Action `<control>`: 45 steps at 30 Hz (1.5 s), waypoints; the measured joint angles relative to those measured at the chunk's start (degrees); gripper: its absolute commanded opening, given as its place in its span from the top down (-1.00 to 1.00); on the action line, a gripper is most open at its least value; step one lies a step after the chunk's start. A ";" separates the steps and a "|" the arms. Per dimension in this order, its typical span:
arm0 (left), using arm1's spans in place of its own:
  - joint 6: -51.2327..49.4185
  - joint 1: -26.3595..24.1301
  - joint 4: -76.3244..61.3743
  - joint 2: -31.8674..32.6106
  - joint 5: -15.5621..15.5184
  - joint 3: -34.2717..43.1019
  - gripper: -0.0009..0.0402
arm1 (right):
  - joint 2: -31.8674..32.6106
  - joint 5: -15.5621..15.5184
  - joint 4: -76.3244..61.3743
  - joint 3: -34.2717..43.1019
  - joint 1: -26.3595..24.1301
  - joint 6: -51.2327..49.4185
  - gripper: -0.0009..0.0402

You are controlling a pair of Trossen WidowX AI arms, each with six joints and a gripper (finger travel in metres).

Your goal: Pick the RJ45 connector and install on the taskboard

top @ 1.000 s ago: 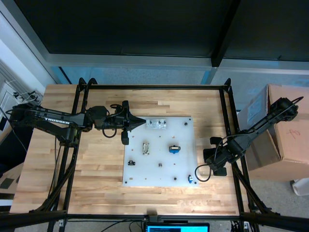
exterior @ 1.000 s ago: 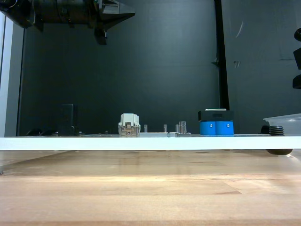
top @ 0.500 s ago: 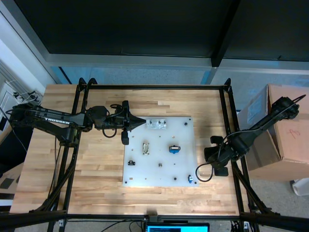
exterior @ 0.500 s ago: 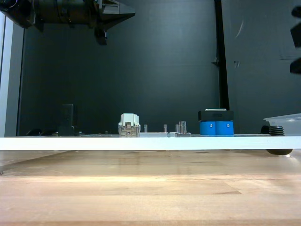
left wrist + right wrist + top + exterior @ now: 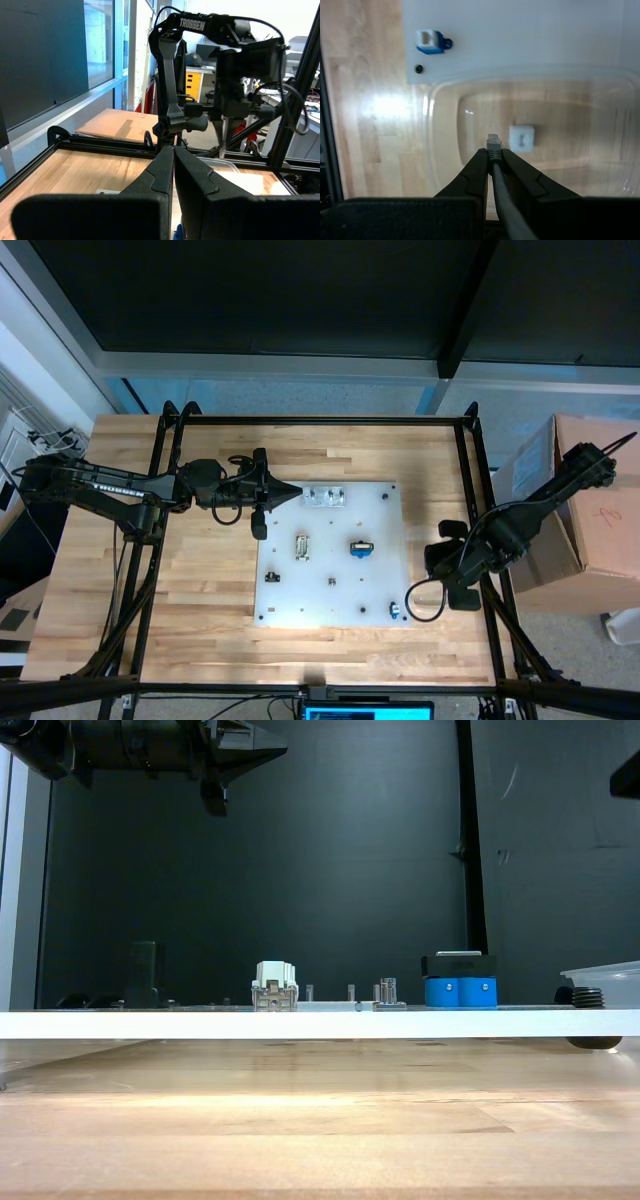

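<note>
My right gripper (image 5: 493, 152) is shut on the RJ45 connector (image 5: 493, 142), whose grey cable trails back between the fingers. It hangs clear of the board, over a clear plastic tray (image 5: 445, 115). The blue RJ45 socket (image 5: 430, 42) sits at the corner of the white taskboard (image 5: 520, 30). From above, the right gripper (image 5: 442, 562) is just off the board's right edge, near the socket (image 5: 397, 611). My left gripper (image 5: 292, 492) is shut on nothing and held high over the board's far left corner, fingers (image 5: 165, 165) pressed together.
A small white block (image 5: 521, 138) lies in the tray. The board (image 5: 330, 590) carries a white connector (image 5: 302, 547), a blue and black part (image 5: 361, 548) and a metal block (image 5: 325, 498). A cardboard box (image 5: 590, 510) stands right of the table frame.
The right gripper has risen with the connector and shifted slightly right and nearer; in the low view it has almost left the frame upward. The left arm has not moved.
</note>
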 measured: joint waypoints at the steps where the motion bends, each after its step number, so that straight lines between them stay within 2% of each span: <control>1: 0.00 0.00 0.00 -0.02 0.00 0.02 0.96 | 0.92 0.02 -0.11 0.90 0.17 -0.13 0.96; 13: 0.00 0.00 0.00 -0.02 0.00 0.02 0.96 | 15.17 0.50 2.78 9.55 0.33 -2.38 0.96; 23: 0.00 0.00 0.00 0.00 0.00 0.02 0.96 | 24.15 0.52 8.20 12.50 0.26 -2.54 0.96; 31: 0.00 0.00 0.02 -0.02 0.00 0.02 0.96 | 27.80 2.01 11.10 12.79 0.11 -2.60 0.96; 45: -0.02 0.00 0.00 -0.02 0.00 0.02 0.96 | 29.46 2.05 12.35 12.20 -0.59 -3.89 0.96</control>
